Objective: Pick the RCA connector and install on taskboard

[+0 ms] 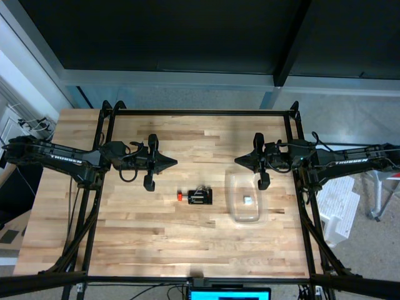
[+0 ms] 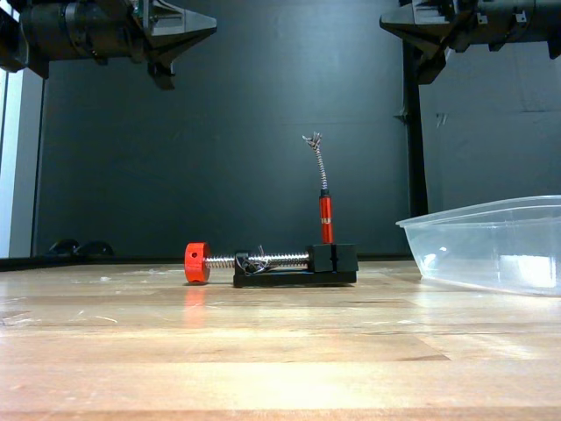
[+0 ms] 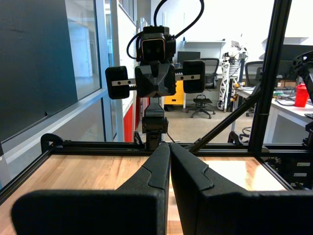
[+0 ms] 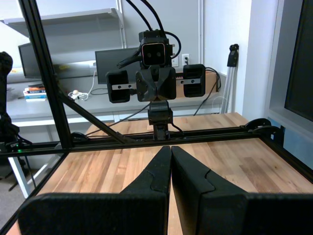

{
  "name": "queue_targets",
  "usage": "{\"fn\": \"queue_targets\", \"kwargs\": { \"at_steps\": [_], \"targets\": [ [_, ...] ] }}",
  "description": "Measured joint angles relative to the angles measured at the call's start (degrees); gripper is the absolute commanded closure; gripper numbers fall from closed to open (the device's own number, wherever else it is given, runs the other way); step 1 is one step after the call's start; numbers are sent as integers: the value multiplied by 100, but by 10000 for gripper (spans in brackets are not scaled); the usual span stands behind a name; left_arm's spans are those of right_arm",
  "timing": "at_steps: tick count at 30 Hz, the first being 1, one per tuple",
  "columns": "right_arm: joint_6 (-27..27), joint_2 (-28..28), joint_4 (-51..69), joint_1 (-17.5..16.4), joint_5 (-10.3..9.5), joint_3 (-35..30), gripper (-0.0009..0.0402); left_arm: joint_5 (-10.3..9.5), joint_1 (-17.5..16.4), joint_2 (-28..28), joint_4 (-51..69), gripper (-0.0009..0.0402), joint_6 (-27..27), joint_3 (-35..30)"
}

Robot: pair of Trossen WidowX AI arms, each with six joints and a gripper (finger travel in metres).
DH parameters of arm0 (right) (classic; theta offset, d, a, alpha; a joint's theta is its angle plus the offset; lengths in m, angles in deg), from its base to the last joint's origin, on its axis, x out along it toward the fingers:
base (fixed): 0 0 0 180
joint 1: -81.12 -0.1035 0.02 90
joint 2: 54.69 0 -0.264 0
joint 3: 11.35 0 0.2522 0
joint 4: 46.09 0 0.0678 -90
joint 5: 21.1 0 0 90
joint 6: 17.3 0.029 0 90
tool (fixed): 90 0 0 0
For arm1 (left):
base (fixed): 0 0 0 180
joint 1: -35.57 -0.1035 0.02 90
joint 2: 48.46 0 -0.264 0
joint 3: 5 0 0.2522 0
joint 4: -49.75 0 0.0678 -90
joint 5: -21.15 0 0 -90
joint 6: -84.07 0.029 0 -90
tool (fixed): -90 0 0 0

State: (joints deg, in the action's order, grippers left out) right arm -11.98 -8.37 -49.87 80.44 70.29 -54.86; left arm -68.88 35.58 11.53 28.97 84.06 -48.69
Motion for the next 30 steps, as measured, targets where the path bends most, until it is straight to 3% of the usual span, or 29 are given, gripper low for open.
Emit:
{"fn": "queue_targets", "kwargs": {
  "at_steps": [18,22,30],
  "targets": [
    [-260,0,15,37,-13,4,393,-2,0,0,0,393,0,0],
    [-221,0,13,251,-251,4,393,0,0,0,0,393,0,0],
    [-114,2,13,323,-269,0,393,0,0,0,0,393,0,-2]
  ]
}}
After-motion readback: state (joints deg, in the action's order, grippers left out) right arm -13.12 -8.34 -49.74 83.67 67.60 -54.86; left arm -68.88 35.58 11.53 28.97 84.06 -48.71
